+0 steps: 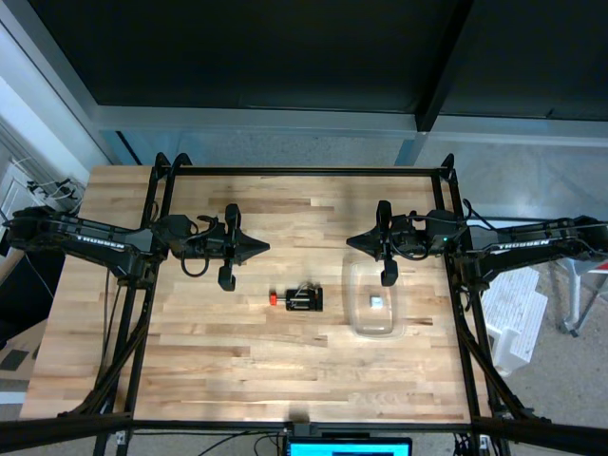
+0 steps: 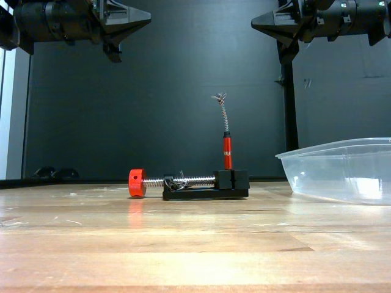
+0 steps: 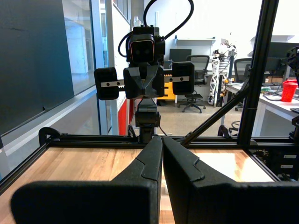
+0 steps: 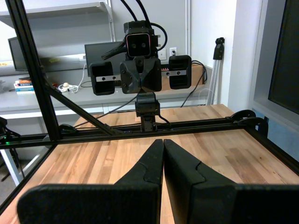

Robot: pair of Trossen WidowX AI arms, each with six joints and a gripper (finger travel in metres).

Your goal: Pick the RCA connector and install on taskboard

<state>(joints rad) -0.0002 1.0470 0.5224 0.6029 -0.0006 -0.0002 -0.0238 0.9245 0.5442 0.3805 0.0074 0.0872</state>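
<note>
Fingers pressed closed and empty on left gripper (image 1: 260, 247) and right gripper (image 1: 353, 241), raised at 10 and 2 o'clock of the small black red-knobbed taskboard (image 1: 300, 299). RCA connector not discernible, presumably inside the clear plastic tray (image 1: 352, 306) at 3 o'clock. Risk: plug so tiny the fingers take the white square piece (image 1: 377, 302) instead

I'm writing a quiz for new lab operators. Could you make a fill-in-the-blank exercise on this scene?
1. The left gripper hangs high, left of the taskboard, its jaws ____.
2. The right gripper hangs high with jaws shut, pointing toward the ____ gripper.
3. The knob at the taskboard's end is ____.
4. The clear tray holds a small ____ square piece.
Missing words: shut; left; red; white.
</note>
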